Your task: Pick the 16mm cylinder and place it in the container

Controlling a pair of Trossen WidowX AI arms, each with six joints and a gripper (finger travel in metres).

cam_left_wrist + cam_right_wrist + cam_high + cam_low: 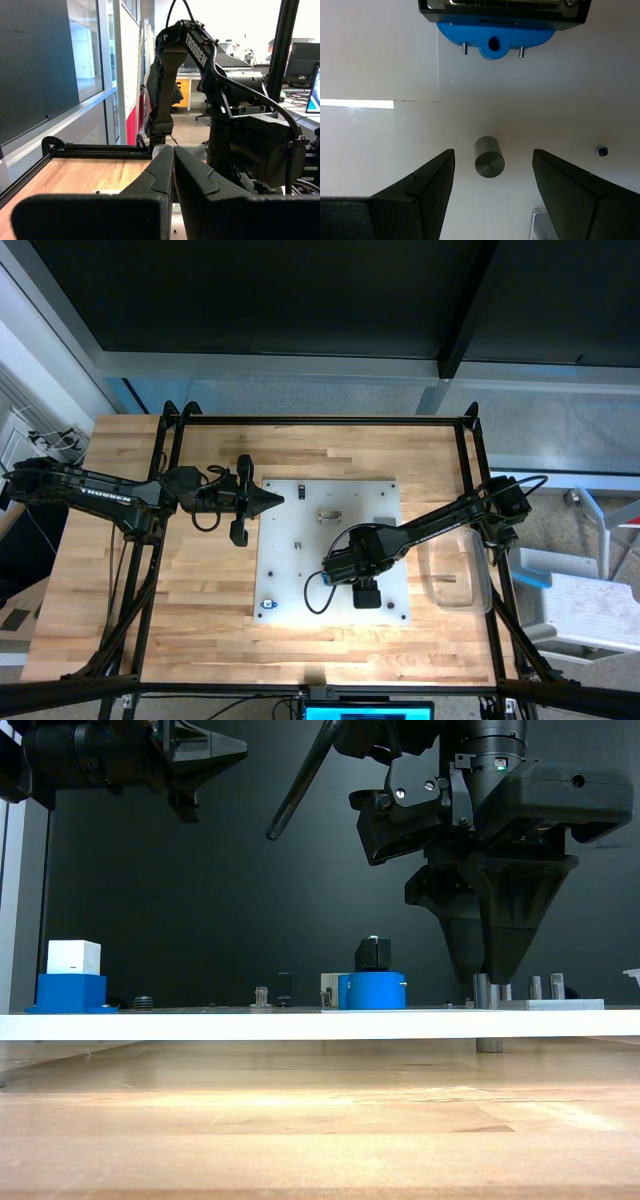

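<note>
So the 16mm cylinder (pixel 489 157) is standing upright on the white task board (pixel 300 575), toward the board's near right part. In the low view it's the little silver stub (pixel 481 989) right under the right arm's tip, with a few thinner pegs (pixel 545 986) just beside it

The right end effector (pixel 493 165) points straight down over it with its fingers (pixel 427 192) spread wide. The cylinder sits between them with clear board showing on both sides, so nothing is gripped or touched. From table height the fingertips look about level with the cylinder's top. A blue part (pixel 495 42) sits further along the board from the wrist camera

The container (pixel 455 580), a clear tub, rests on the wooden table (pixel 150 640) just off the board's right edge, well apart from the cylinder

The left end effector (pixel 272 498) hangs in the air over the board's far left edge, up high in the low view (pixel 215 755), and its fingers (pixel 160 172) are pressed together with nothing in them
</note>
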